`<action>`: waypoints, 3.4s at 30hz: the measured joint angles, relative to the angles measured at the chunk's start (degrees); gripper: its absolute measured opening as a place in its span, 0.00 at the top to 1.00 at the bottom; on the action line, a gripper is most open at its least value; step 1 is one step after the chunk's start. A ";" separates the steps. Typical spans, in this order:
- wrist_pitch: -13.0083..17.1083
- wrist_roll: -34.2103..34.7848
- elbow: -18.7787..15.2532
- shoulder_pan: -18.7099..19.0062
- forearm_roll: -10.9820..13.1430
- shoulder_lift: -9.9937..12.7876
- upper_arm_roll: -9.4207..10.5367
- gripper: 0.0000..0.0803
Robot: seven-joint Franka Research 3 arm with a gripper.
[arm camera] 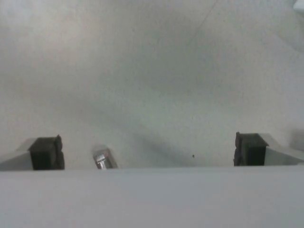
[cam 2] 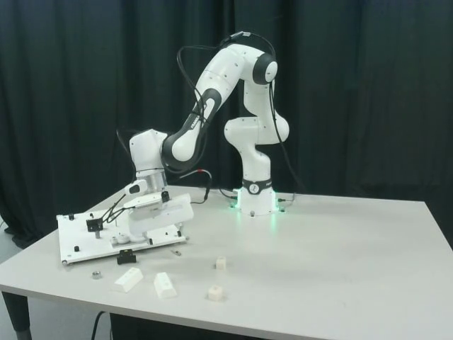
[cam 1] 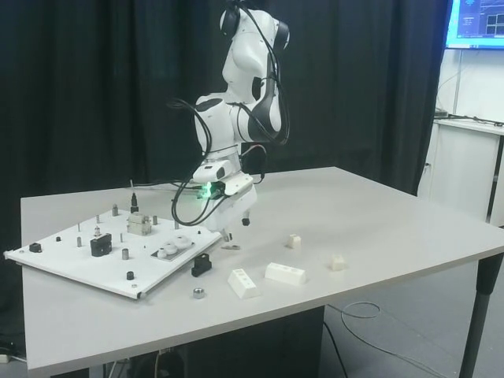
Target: Remove waterproof.
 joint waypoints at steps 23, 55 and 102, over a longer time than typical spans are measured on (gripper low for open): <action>1.68 -0.04 -0.95 0.11 -11.74 -2.34 -4.40 0.00; 2.77 -10.72 -7.42 0.06 -22.24 -8.86 -19.95 0.00; 11.97 -20.97 -14.73 -1.74 -21.74 -8.46 -23.61 0.00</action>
